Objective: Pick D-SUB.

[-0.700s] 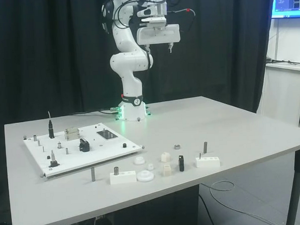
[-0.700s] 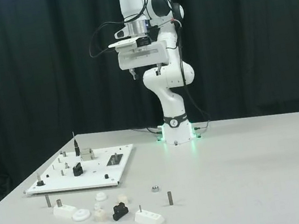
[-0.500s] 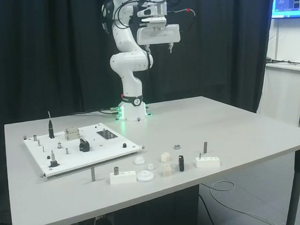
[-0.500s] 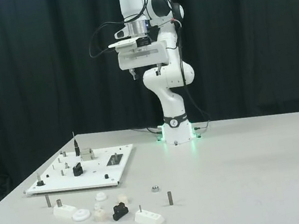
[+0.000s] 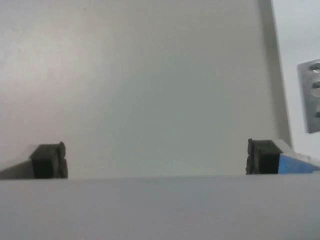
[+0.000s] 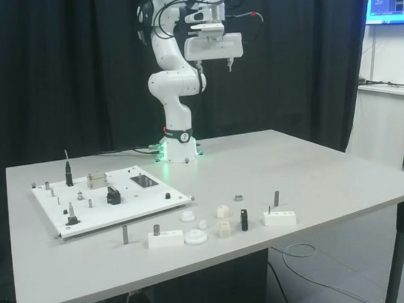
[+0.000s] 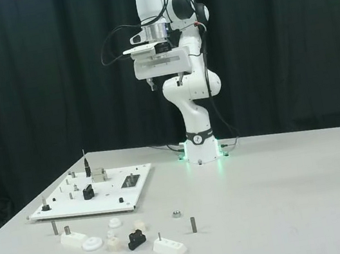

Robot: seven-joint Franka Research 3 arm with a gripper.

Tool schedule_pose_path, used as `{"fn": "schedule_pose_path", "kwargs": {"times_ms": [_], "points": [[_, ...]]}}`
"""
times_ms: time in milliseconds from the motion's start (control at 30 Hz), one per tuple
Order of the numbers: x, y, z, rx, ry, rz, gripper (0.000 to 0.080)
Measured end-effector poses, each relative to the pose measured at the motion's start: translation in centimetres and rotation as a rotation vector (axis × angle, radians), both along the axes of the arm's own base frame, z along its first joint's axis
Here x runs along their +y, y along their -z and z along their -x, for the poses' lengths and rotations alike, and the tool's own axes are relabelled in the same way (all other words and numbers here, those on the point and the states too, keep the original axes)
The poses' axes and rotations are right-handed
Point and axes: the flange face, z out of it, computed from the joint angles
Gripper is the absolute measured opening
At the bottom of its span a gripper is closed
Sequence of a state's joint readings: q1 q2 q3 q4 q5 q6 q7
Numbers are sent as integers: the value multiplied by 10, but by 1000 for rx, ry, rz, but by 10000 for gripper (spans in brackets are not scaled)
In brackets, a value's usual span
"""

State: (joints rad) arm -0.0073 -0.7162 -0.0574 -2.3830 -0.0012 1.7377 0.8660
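Note:
My gripper (image 6: 215, 67) (image 7: 165, 83) hangs high above the table, just in front of the arm's base (image 6: 177, 150), and it is open with nothing between its fingers. In the wrist view the two black fingertips (image 5: 48, 161) stand far apart over bare grey table (image 5: 150, 90). A white board (image 6: 110, 199) (image 7: 93, 193) lies far below, on the left of the table. It carries a black connector (image 6: 113, 194) (image 7: 87, 192), a grey metal block (image 6: 95, 179) and a dark rectangular recess (image 6: 144, 181). I cannot tell which piece is the D-SUB.
Several small parts lie near the table's front edge: white blocks (image 6: 165, 238) (image 6: 279, 218), white round pieces (image 6: 195, 238), a loose black piece (image 6: 244, 219) (image 7: 135, 239), a nut (image 6: 238, 197) and upright pegs (image 6: 276, 198). A grey perforated piece (image 5: 310, 95) shows at the wrist view's edge.

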Motion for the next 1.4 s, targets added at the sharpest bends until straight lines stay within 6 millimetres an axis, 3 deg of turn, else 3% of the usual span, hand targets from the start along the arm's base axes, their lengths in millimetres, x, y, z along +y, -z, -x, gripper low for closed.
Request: {"fn": "schedule_pose_path", "kwargs": {"times_ms": [1400], "points": [[-11, 4, -10, -25, 8, 3, 800]]}}
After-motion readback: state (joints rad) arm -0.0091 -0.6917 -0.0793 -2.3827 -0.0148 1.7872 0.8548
